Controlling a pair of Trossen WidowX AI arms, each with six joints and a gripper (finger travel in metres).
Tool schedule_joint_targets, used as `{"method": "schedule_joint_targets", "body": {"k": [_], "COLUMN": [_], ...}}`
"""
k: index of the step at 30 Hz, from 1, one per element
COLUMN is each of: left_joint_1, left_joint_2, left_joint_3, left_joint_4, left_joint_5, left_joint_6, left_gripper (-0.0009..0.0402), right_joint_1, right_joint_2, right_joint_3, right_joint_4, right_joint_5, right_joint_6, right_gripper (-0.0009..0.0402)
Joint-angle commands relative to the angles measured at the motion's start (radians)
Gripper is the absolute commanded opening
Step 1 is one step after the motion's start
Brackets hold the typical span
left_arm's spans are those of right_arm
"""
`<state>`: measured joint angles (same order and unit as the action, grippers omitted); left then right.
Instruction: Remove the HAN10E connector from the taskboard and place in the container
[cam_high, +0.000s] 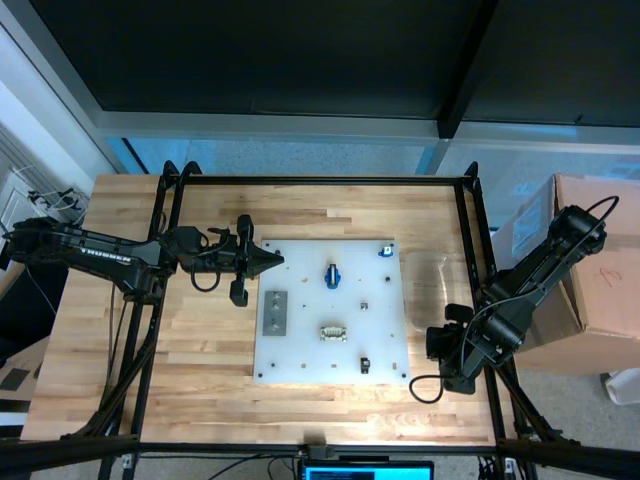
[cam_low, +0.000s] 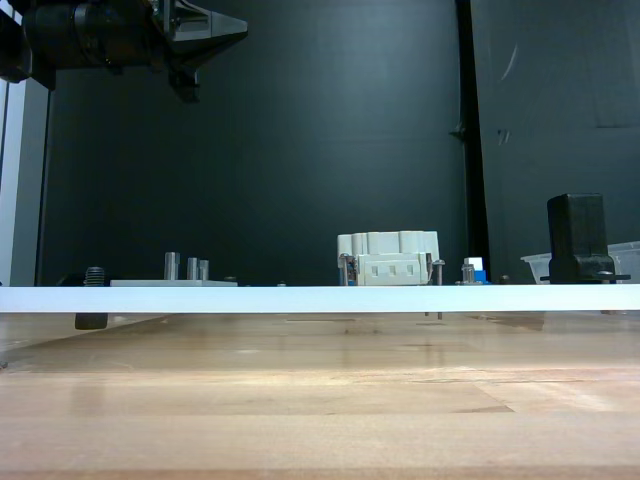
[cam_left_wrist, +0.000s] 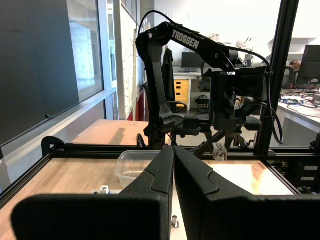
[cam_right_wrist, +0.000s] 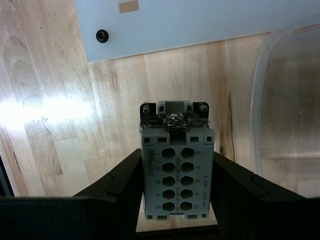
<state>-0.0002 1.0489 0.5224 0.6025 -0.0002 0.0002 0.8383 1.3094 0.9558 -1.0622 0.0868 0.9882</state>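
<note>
A grey HAN10E connector (cam_right_wrist: 176, 165) with numbered holes is held in my right gripper (cam_right_wrist: 176, 172), whose fingers (cam_right_wrist: 125, 180) are shut on its sides. It hangs over bare wood, clear of the white taskboard (cam_right_wrist: 200, 20) and beside the rim of the clear container (cam_right_wrist: 285, 120). In the high view the right gripper (cam_high: 438, 343) is just off the board's right edge. A beige connector base (cam_high: 333, 332) stays seated on the board (cam_high: 300, 350). My left gripper (cam_high: 268, 258) is shut and empty, raised over the board's left edge.
The clear container (cam_high: 440, 270) sits to the right of the board. On the board are a grey block with pegs (cam_high: 274, 311), a blue part (cam_high: 333, 274) and a small black part (cam_high: 366, 364). A black frame (cam_high: 320, 181) rings the table. A cardboard box (cam_high: 585, 290) stands at far right.
</note>
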Motion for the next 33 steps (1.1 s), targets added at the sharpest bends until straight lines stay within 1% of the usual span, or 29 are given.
{"method": "schedule_joint_targets", "body": {"k": [1,8,10,14,19,25,28,30,33], "left_joint_1": [0.000,0.000,0.000,0.000,0.000,0.000,0.000,0.000,0.000], "left_joint_2": [0.000,0.000,0.000,0.000,0.000,0.000,0.000,0.000,0.000], "left_joint_3": [0.000,0.000,0.000,0.000,0.000,0.000,0.000,0.000,0.000], "left_joint_4": [0.000,0.000,0.000,0.000,0.000,0.000,0.000,0.000,0.000], "left_joint_5": [0.000,0.000,0.000,0.000,0.000,0.000,0.000,0.000,0.000], "left_joint_6": [0.000,0.000,0.000,0.000,0.000,0.000,0.000,0.000,0.000], "left_gripper": [0.0000,0.0000,0.0000,0.0000,0.0000,0.0000,0.0000,0.0000,0.0000], "right_joint_1": [0.000,-0.001,-0.021,-0.122,-0.269,-0.439,-0.522,-0.566,-0.595], "right_joint_2": [0.001,-0.001,-0.008,-0.030,-0.093,-0.195,-0.233,-0.245,-0.248], "right_joint_3": [0.000,0.000,0.000,-0.005,-0.040,-0.119,-0.159,-0.180,-0.202], "right_joint_4": [0.000,-0.002,-0.014,-0.067,-0.071,-0.074,-0.074,-0.074,-0.073], "right_joint_5": [0.000,0.000,0.002,-0.002,-0.012,-0.015,-0.035,-0.037,-0.037], "right_joint_6": [0.001,0.029,0.024,-0.043,-0.150,-0.239,-0.273,-0.290,-0.303], "right_gripper": [0.0002,0.0002,0.0002,0.0002,0.0002,0.0002,0.0002,0.0002,0.0002]}}
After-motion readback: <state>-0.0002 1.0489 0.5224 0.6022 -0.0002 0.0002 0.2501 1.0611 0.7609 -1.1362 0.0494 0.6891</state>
